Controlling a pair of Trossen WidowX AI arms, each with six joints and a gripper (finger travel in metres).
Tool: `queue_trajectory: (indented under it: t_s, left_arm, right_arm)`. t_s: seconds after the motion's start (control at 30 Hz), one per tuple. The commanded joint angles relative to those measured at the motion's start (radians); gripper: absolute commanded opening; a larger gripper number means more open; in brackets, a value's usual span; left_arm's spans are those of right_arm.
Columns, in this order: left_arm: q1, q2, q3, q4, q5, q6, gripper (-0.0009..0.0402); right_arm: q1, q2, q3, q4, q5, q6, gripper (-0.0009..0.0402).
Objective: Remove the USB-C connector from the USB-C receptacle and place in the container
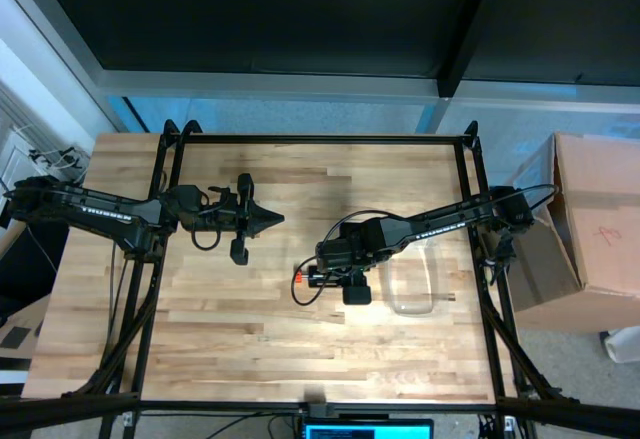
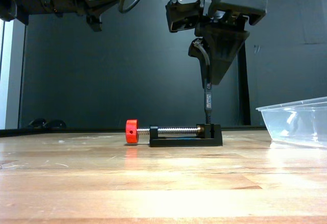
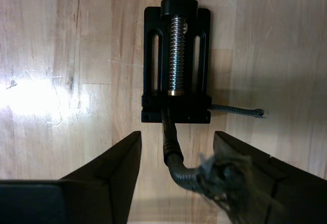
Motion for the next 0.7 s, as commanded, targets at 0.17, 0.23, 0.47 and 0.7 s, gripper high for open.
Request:
queue_trajectory:
  t_s: [0.17,0.23,0.47,0.7]
  left_arm:
    - [0.0,0.0,0.0,0.0,0.001,0.0,0.0]
    - [0.0,0.0,0.0,0.0,0.0,0.0,0.0]
    - [0.0,0.0,0.0,0.0,0.0,0.0,0.0]
    - [0.0,0.0,0.0,0.0,0.0,0.0,0.0]
  right_arm:
    - [0.0,0.0,0.0,0.015,0.0,0.0,0.012]
    - [0.0,0.0,0.0,0.016,0.0,0.0,0.0099]
    - [0.0,0.0,0.0,0.014,0.001,0.001,0.0025]
    - [0.0,0.0,0.0,0.013,0.001,0.004,0.0006]
